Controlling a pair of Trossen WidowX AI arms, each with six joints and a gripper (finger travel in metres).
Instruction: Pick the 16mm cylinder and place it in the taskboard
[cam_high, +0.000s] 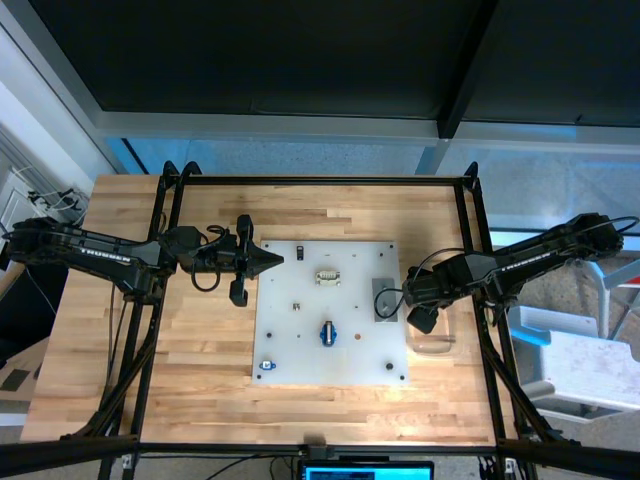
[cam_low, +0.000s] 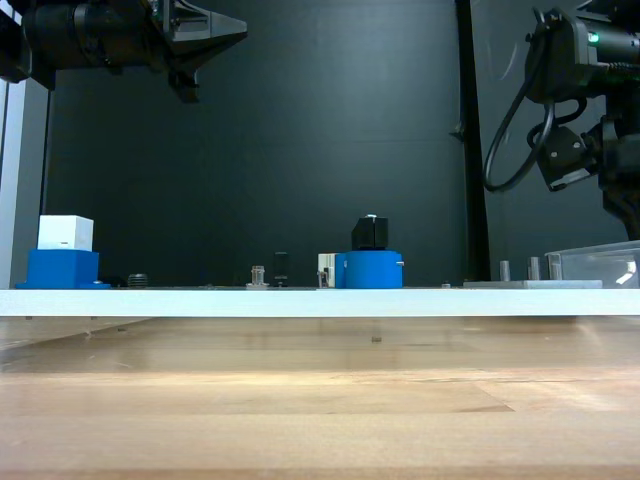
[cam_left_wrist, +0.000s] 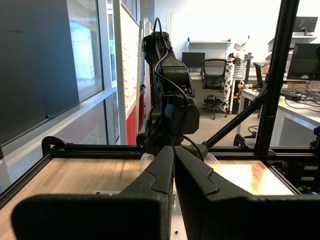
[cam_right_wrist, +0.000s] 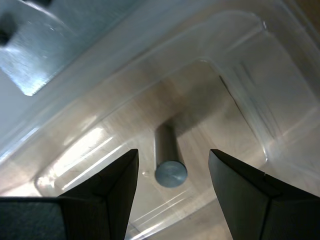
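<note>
Metal cylinder (cam_right_wrist: 167, 156) below right end effector (cam_right_wrist: 172, 153)

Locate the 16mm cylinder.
Right wrist view: the cylinder sits in the clear tray right of the taskboard, below the open right gripper; the shut left gripper hovers over the board's left edge.

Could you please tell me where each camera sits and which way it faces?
High: above the near edge, looking down at the taskboard; left gripper above its left edge, right gripper over the clear tray.
Low: table height, looking level across the taskboard; both arms overhead.
Left wrist: faces the right arm past its shut fingers.
Right wrist: faces down, open fingers flanking the cylinder.
Shared: high and right wrist both show the tray.
</note>
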